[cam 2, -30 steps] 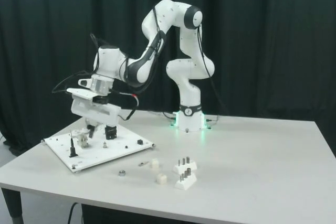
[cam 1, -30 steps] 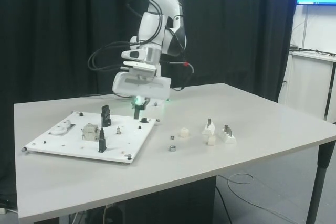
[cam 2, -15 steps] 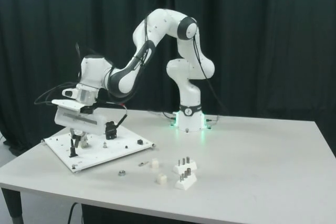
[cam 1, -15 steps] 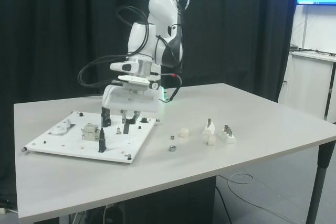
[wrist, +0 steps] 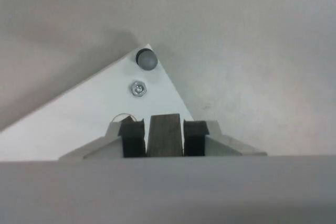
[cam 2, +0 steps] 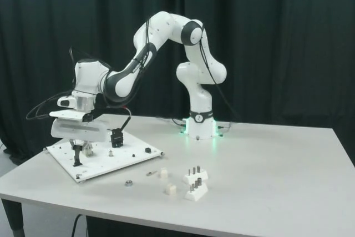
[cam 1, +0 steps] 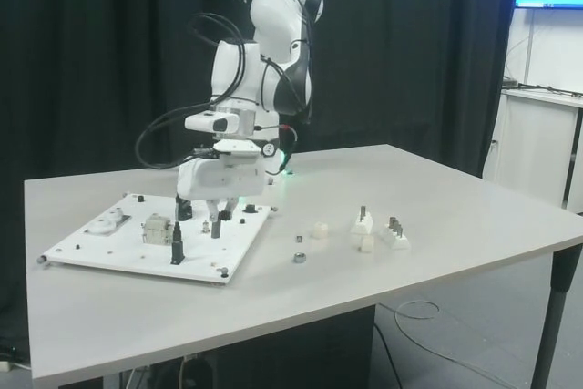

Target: Insert square peg 4.

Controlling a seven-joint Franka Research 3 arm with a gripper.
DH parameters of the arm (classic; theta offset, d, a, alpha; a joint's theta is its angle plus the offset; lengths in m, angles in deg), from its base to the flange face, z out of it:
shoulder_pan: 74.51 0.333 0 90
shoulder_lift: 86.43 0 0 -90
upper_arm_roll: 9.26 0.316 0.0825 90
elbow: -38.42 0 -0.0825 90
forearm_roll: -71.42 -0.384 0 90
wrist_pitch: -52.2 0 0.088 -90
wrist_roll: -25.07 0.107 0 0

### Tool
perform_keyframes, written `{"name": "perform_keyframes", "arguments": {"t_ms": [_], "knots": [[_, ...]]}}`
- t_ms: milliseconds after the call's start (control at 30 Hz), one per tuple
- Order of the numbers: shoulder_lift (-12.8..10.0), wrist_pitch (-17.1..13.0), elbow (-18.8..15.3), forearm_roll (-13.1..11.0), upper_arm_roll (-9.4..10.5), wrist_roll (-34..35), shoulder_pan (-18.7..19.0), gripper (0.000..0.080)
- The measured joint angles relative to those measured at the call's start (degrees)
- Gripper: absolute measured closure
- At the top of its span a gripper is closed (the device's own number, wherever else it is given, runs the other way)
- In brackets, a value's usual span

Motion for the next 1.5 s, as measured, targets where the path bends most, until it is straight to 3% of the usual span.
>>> {"name": "perform_keyframes", "arguments": {"t_ms": [533,1000,1500], "knots": [[-1.42,5.32,2.81,-2.97,0.19,-17.05,-0.79,0.0648],[-3.12,8.71,3.18,-4.28,0.59,-21.46,-0.83,0.0648],[-5.97,8.92,4.43,-4.33,0.61,-26.43,-1.44,0.0648]]}}
